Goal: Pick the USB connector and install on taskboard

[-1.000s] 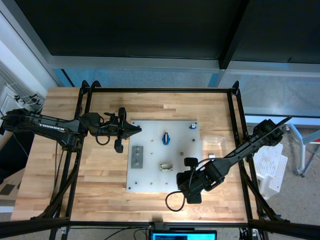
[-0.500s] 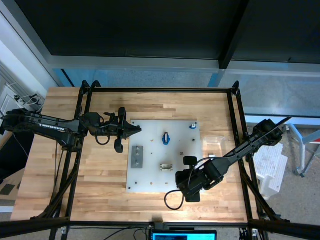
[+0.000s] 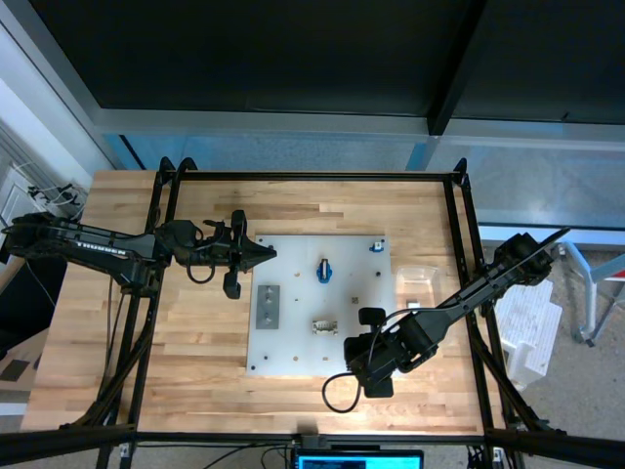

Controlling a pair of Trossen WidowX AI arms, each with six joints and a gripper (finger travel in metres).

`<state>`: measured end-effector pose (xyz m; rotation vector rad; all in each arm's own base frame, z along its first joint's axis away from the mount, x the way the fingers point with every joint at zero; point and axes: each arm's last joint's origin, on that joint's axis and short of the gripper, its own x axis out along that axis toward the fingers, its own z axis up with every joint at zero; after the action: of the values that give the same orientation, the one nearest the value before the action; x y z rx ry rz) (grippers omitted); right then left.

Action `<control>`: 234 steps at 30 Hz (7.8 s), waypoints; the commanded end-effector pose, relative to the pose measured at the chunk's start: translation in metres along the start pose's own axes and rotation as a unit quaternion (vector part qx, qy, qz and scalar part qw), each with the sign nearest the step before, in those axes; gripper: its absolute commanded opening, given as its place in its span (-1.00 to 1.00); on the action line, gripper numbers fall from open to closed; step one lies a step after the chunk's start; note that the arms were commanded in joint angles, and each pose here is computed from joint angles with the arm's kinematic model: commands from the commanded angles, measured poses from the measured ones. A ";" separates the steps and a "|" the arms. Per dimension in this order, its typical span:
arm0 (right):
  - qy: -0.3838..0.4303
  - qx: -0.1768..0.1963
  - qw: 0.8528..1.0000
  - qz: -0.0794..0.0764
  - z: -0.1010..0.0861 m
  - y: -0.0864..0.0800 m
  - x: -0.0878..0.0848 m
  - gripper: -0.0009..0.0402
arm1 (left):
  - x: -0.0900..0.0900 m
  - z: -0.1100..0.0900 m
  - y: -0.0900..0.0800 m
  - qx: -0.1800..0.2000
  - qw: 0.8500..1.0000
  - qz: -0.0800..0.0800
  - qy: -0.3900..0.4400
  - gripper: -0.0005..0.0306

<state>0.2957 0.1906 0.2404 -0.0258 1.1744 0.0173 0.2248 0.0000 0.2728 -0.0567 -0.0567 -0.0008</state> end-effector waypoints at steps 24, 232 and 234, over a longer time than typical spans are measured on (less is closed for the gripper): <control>0.021 -0.007 1.000 -0.006 -0.011 0.000 0.024 -0.96 | 0.000 0.000 0.000 0.000 1.000 0.000 0.000 -0.97; -0.561 0.046 0.826 0.005 -0.054 -0.192 -0.069 -0.96 | 0.000 0.000 0.000 0.000 1.000 0.000 0.000 -0.96; -0.561 0.046 0.826 0.004 -0.054 -0.192 -0.069 -0.96 | 0.000 0.000 0.000 0.000 1.000 0.000 0.000 -0.97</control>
<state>0.2248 -0.0026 0.2850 0.0723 -0.0172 -0.0166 0.2249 0.0000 0.2727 -0.0567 -0.0563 -0.0008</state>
